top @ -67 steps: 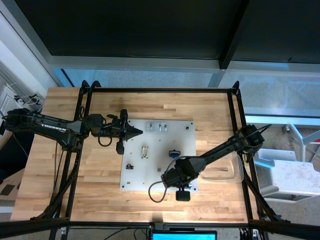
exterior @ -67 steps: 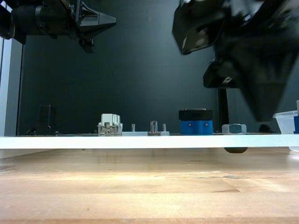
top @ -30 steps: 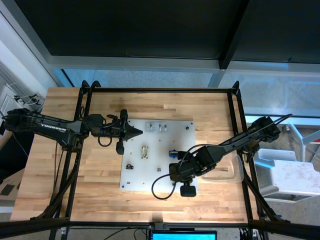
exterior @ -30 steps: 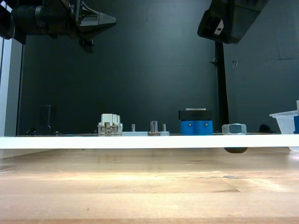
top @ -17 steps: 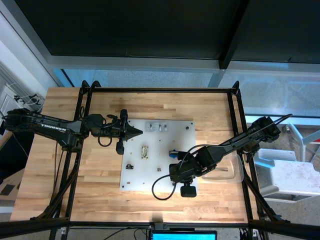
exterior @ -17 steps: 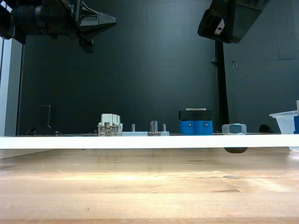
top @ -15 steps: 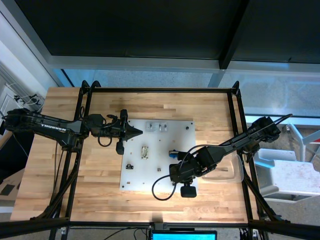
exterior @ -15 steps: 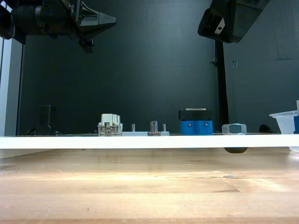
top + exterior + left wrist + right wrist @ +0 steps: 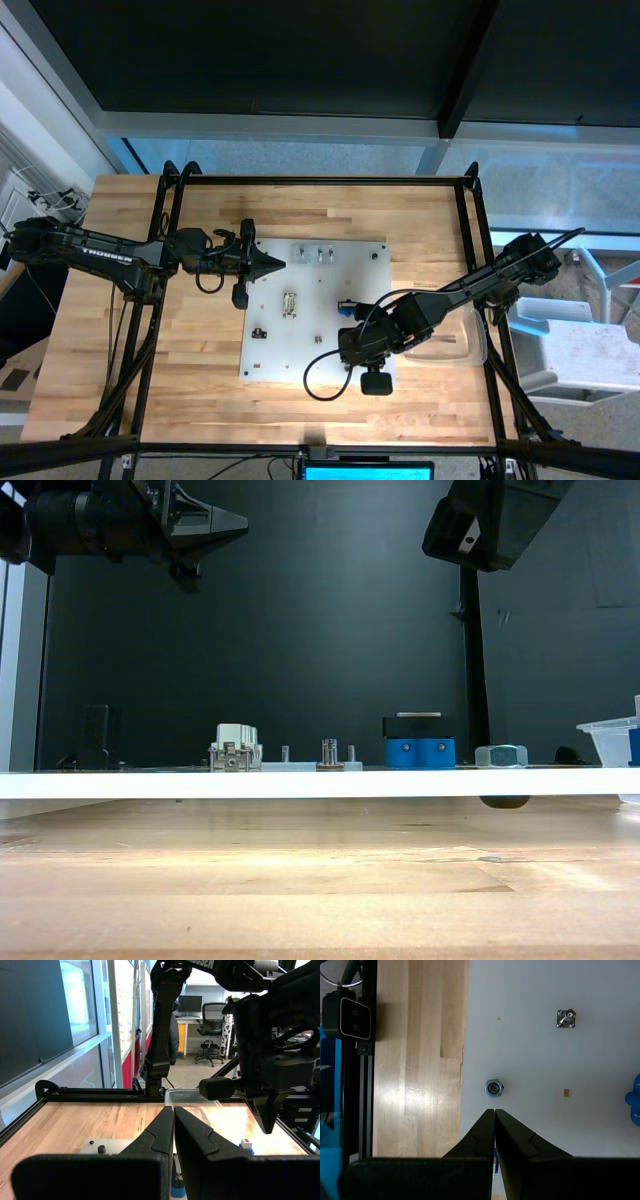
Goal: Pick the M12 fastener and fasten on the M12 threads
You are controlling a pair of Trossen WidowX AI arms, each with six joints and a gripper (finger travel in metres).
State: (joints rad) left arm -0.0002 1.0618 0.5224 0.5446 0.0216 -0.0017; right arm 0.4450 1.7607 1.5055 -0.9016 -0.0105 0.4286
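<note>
Low view, left to right. The left gripper (image 9: 238,522) hangs at upper left, high above the white board (image 9: 150,783), with its fingers pressed together. A grey connector (image 9: 235,750), a silver post (image 9: 329,752) and a blue block (image 9: 419,750) stand at mid-frame. The M12 fastener (image 9: 501,756) sits on its stud with the ribs hidden, left of the clear tray (image 9: 610,742). The right gripper (image 9: 495,1111), cut off at upper right, hovers above the fastener with its fingers pressed together and empty. In the high view the right arm hides the fastener.
</note>
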